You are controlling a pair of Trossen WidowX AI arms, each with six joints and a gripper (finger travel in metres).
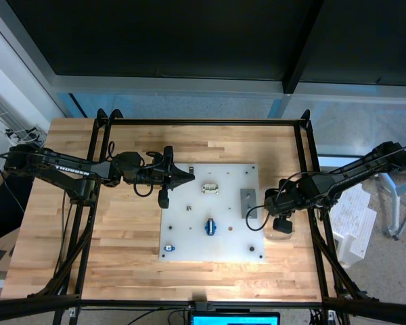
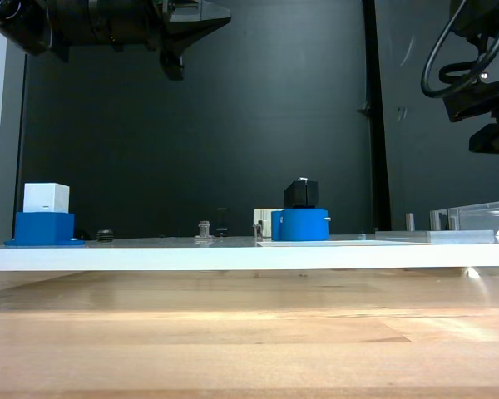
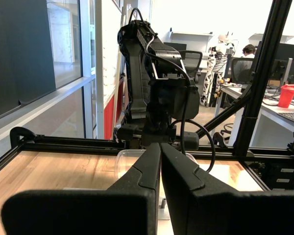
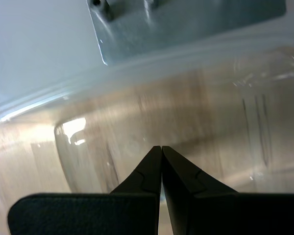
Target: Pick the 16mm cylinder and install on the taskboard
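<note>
The right claw (image 1: 283,225), clenched with nothing seen between its fingers, was pictured over the clear tray (image 4: 220,137) beside the taskboard (image 1: 223,240). The left claw (image 1: 188,176) was seen clenched above the board's far-left edge. The 16mm cylinder could not be made out.

I see matte-black jointed arms (image 1: 61,170) with looped black cables (image 1: 249,214) and white TROSSEN lettering (image 1: 83,174) on the left. Left tool (image 3: 160,146) and right tool (image 4: 161,148) have tapered black fingers.
</note>
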